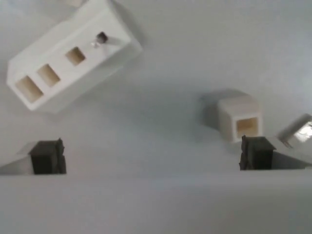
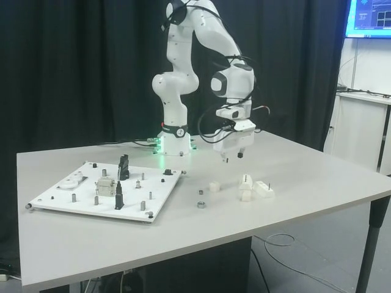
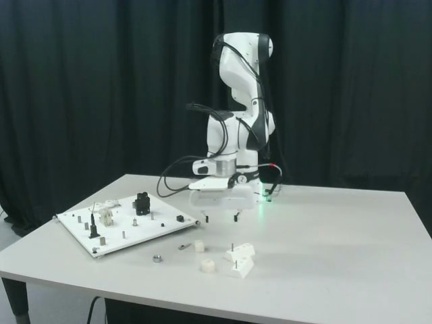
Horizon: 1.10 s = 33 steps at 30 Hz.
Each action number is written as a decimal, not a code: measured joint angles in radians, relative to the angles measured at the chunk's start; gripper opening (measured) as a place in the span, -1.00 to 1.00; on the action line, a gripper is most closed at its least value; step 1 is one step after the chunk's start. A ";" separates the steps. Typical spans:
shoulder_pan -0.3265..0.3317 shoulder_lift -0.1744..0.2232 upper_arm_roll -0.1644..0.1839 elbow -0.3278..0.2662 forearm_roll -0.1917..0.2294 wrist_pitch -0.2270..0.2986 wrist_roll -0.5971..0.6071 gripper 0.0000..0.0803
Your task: Pick square peg 1.
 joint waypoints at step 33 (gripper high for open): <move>0.015 0.162 0.058 0.037 0.055 0.173 0.108 0.99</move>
